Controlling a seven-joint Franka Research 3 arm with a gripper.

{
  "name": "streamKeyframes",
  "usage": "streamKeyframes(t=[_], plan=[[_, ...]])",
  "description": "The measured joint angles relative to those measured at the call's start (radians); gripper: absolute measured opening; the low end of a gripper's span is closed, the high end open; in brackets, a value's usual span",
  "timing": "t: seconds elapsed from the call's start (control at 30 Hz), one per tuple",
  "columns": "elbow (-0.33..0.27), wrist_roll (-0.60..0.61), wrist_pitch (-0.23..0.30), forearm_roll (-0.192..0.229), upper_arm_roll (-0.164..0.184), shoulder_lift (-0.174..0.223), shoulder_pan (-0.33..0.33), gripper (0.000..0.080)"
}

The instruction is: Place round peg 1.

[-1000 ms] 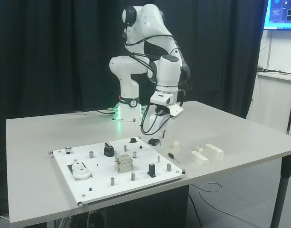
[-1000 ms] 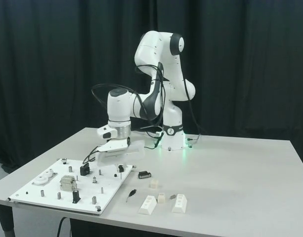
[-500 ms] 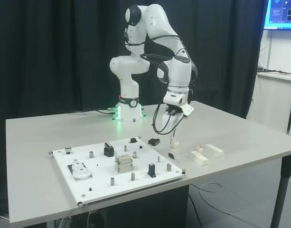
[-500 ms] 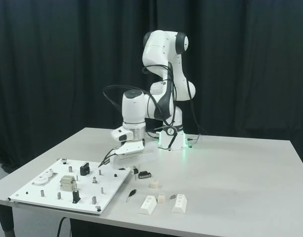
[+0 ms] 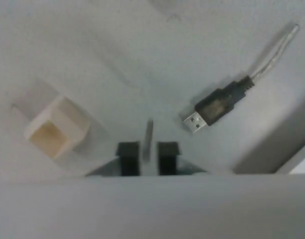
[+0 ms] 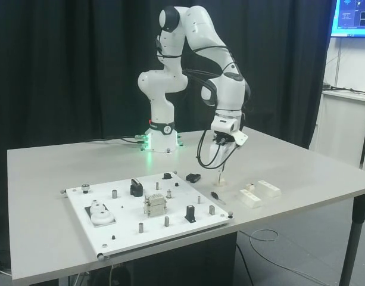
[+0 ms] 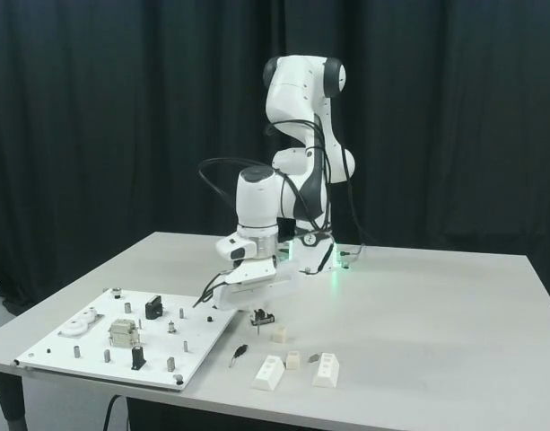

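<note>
My gripper (image 5: 148,150) is shut on round peg 1 (image 5: 149,130), a thin grey rod that sticks out from between the two black fingers (image 5: 128,158). The hand hangs over bare grey table to the right of the white assembly board (image 6: 170,229). In the first room view the gripper (image 6: 221,162) is just above a small hollow block (image 6: 220,177). In the second room view the gripper (image 7: 259,316) is just left of that block (image 7: 279,334). The wrist view shows the block (image 5: 56,127) to one side of the peg.
A black USB plug (image 5: 217,106) with a grey cable lies near the peg; it also shows as a plug (image 6: 216,195) by the board's edge. A black connector (image 6: 193,177) and white blocks (image 6: 249,196) (image 6: 268,188) lie on the table. The board carries several pegs and fixtures (image 6: 155,204).
The arm has swung right, away from the board's far edge, and carried the peg over the table to just above the small hollow block.
</note>
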Motion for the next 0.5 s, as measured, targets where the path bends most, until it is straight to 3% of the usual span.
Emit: streamKeyframes(t=[0.1, 0.13, 0.4, 0.43, 0.5], plan=[[-0.003, 0.005, 0.001, 0.000, 0.000, -0.001, 0.003, 0.0015], [-0.004, 0.005, 0.001, 0.000, 0.000, -0.001, 0.004, 0.0177], [-0.008, 0.006, 0.003, 0.000, 0.000, -0.002, 0.008, 0.0177], [-0.008, 0.006, 0.003, 0.000, 0.000, -0.002, 0.009, 0.0713], [-0.008, 0.007, 0.003, 0.000, 0.000, -0.003, 0.010, 0.0713]])
